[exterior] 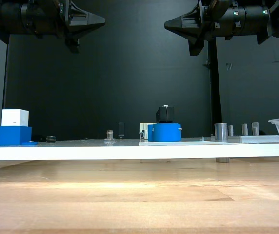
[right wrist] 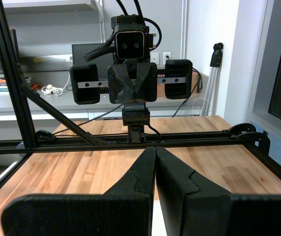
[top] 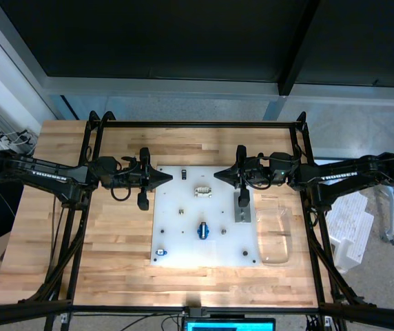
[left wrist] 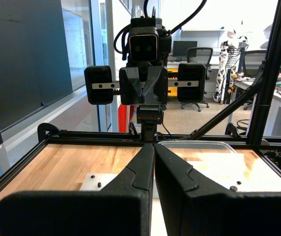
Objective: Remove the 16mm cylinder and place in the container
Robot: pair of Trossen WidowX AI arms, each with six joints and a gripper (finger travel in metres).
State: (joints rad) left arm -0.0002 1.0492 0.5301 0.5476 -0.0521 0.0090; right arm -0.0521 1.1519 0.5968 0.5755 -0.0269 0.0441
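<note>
1. Wooden counter (top: 80, 241) filled the high view, with a white board (top: 173, 231) lying at its centre.
2. In that view the left end effector (top: 170, 178) hung in the air over the board's upper left edge. Its fingers were pressed together on nothing, and the left wrist view showed only a thin seam between them.
3. Facing it from the upper right of the board, the right end effector (top: 217, 175) was likewise closed and empty. In the low view both hung high above everything on the board.
4. On the right side of the board lay a grey block (top: 244, 215) with several grey pegs standing upright in it. The widest peg, nearest the camera in the low view, was probably the cylinder (exterior: 221, 131), seated in place.
5. Just right of the board, the clear container (top: 277, 234) rested on the counter with nothing in it.
6. By this layout no part of the job was done. Reaching down, gripping the cylinder, lifting it out, carrying it over and releasing it all remained.
</note>
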